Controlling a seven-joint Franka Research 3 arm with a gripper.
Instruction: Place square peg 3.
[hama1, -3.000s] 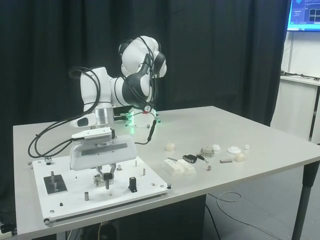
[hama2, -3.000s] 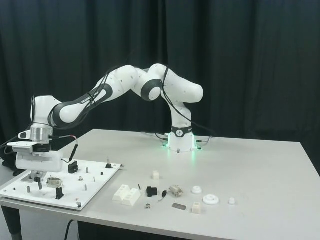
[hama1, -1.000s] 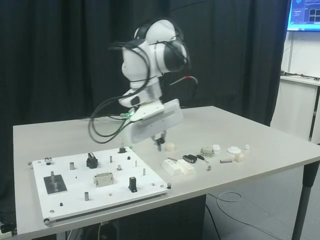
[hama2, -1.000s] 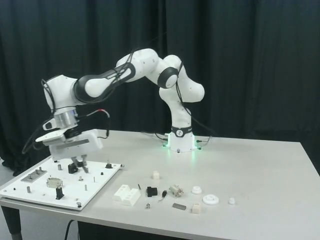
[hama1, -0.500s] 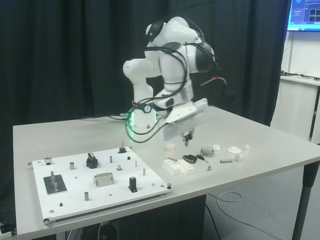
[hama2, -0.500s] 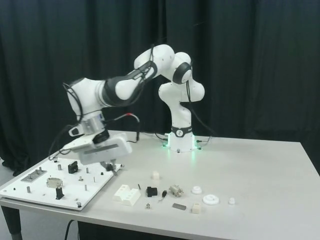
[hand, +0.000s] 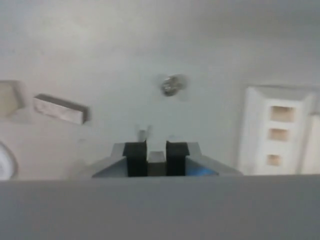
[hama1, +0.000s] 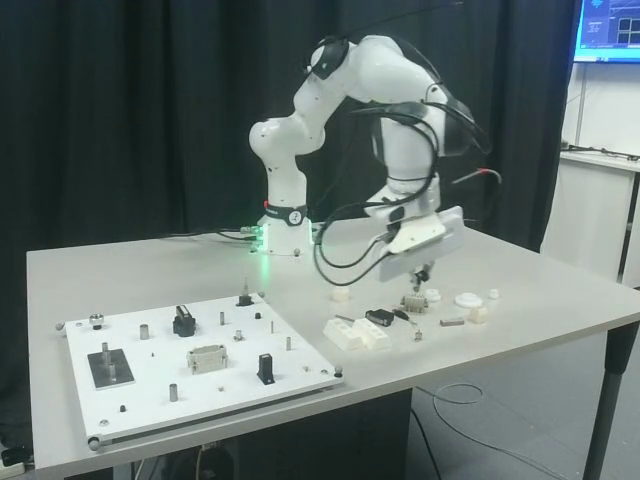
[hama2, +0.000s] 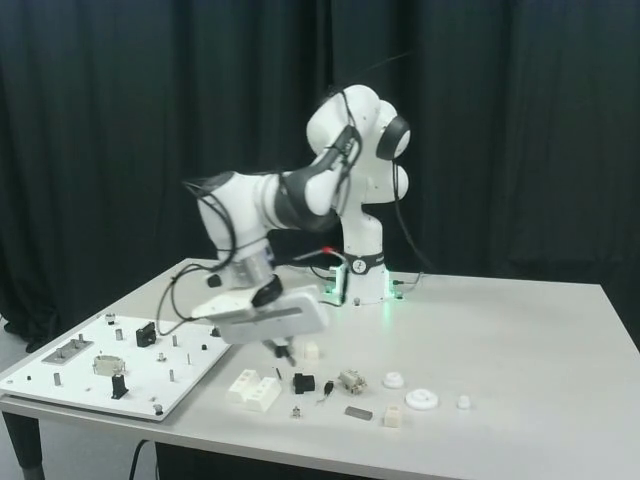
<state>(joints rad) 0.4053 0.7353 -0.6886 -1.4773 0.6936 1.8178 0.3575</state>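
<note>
Two room cameras had the whole table (hama1: 560, 290) covered. Nearest the front edge in the first room view sat the white board (hama1: 150, 400), studded with little posts and black fittings. At its 3 o'clock, off the board, lay the white block (hama1: 358, 335) with its row of square holes, also seen in the wrist view (hand: 280, 131). Just beyond it lay a black connector (hama1: 379, 317).

Further along at 3 o'clock, a small screw (hama1: 418, 334) stood alone. Then came the grey peg (hama1: 453, 322), flat on the table, touching nothing. The wrist camera caught it too (hand: 60, 108), well off to one side of the fingers. In the second room view it lay at the 5 o'clock of the gripper (hama2: 357, 411). A white gear (hama1: 467, 299) sat just behind it.

Above that scatter hung the gripper (hama1: 422, 272), clear of the table, at the peg's 11 o'clock. The wrist view showed the gripper's (hand: 155, 145) two black fingers (hand: 135, 159) with only a narrow gap between them. From the second room view the gripper (hama2: 283, 350) pointed down over the parts.

Farthest back stood the arm's base with its green light (hama1: 262, 240), and then the black curtain (hama1: 120, 100).
</note>
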